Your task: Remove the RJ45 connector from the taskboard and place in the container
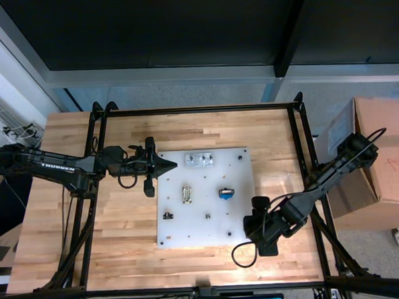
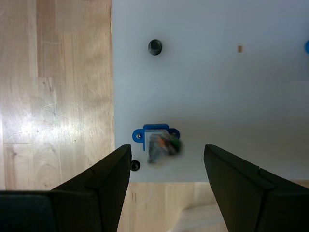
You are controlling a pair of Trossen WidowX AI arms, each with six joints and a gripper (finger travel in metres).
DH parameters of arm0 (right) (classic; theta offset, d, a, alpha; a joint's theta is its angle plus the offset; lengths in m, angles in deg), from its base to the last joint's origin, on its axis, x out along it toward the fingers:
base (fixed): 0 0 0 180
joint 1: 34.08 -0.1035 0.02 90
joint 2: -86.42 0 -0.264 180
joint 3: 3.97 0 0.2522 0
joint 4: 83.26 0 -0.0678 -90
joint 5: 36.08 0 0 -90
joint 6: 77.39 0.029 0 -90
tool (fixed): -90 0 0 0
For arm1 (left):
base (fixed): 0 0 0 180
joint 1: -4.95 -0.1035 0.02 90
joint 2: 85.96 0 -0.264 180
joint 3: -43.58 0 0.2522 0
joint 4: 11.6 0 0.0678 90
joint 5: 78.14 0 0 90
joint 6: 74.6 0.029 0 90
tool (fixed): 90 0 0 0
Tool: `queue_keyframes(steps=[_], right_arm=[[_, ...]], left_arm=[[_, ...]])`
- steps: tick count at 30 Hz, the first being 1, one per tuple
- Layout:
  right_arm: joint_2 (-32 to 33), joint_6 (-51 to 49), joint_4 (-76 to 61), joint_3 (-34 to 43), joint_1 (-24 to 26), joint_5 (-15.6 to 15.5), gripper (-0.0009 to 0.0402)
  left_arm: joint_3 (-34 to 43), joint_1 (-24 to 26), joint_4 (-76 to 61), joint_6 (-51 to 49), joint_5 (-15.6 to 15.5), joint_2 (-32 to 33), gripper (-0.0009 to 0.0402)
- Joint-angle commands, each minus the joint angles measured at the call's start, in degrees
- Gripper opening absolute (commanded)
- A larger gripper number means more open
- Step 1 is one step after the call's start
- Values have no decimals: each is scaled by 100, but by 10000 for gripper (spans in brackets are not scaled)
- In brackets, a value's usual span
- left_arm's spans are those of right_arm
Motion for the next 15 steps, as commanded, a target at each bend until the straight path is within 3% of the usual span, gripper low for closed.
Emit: queue_keyframes(steps=[1,8,15], right_arm=[[76,-11,94,-13,-13,7,208],[160,9,240,-103,-33,20,197],[160,-11,284,-142,-33,20,129]], left_arm=[[2,0,2,2,2,2,0],[2,-2,2,2,4,2,0],[2,-2,2,0,2,2,0]])
